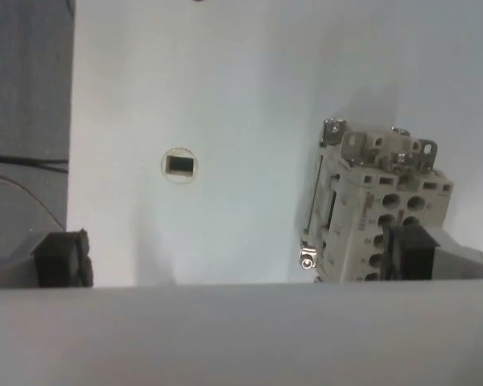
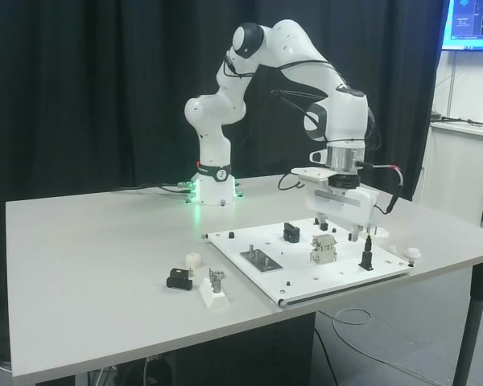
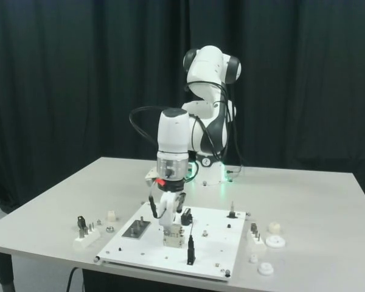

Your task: Insert waterproof.

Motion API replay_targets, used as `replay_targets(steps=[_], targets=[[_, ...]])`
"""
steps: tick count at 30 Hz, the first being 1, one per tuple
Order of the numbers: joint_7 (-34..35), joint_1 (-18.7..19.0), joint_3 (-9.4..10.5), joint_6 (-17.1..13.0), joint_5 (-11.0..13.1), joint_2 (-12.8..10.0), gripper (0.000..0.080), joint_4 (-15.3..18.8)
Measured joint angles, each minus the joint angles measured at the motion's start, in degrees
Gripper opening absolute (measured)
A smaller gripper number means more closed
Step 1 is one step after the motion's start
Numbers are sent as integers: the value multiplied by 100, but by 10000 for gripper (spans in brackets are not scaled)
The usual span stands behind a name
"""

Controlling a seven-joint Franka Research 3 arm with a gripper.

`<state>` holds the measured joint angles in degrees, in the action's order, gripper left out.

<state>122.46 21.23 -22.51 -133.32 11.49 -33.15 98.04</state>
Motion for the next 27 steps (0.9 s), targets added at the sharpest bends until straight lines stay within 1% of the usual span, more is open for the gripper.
replay_targets(steps=[7,14,27], targets=[[0,0,14,25,48,-135,800,-109],[9,0,15,31,52,-223,800,-171],[13,-3,11,104,52,-264,800,-220]])
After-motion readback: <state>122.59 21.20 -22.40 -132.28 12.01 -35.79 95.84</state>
